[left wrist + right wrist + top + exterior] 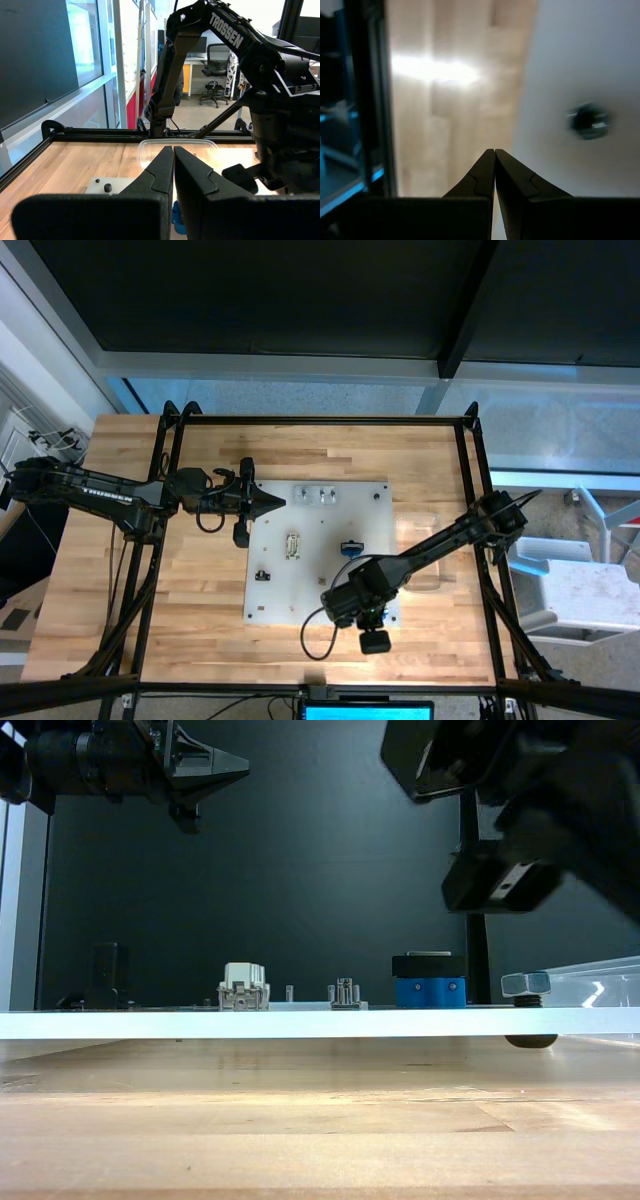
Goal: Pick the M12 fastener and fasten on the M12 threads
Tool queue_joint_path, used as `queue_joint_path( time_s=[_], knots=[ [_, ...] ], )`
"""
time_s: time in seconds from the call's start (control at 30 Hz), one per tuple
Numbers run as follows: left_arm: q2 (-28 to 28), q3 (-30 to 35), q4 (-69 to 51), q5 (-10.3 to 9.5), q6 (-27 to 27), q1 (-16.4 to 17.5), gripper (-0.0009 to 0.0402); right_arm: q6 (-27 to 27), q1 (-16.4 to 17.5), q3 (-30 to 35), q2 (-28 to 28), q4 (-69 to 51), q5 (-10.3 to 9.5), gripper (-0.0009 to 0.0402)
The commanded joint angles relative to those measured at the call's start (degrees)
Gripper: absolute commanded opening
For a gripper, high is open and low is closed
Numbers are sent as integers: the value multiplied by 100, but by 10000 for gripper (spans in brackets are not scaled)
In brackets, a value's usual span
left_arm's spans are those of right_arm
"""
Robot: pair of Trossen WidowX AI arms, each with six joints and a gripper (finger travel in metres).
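The right arm (230,31) reads "TROSSEN". The right gripper (494,150), pinched together empty, hangs above the M12 fastener (526,984) atop the M12 threads (528,1002). The left gripper (173,148), likewise together, hovers over the board's far left.

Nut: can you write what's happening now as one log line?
nut: on its stud | right gripper: shut, empty, above board near edge | left gripper: shut, raised
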Motion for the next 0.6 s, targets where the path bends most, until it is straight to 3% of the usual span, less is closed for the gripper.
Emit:
queue_joint_path(
  time_s=[0.03,0.1,0.27,0.37,0.5,0.6],
  knots=[
    [0,2,2,0,2,0,0,-11,-11,4,0,-17,39,0],
    [0,2,0,0,2,0,0,13,-9,4,0,-59,197,0],
    [0,2,2,0,2,2,0,142,-11,79,-11,-422,984,0],
    [0,2,2,2,2,0,0,164,-9,101,-33,-485,1156,0],
    [0,2,2,2,2,2,0,302,-11,101,-33,-479,1711,0],
    [0,2,2,0,2,2,0,330,-9,101,2,-428,1888,0]
  ],
)
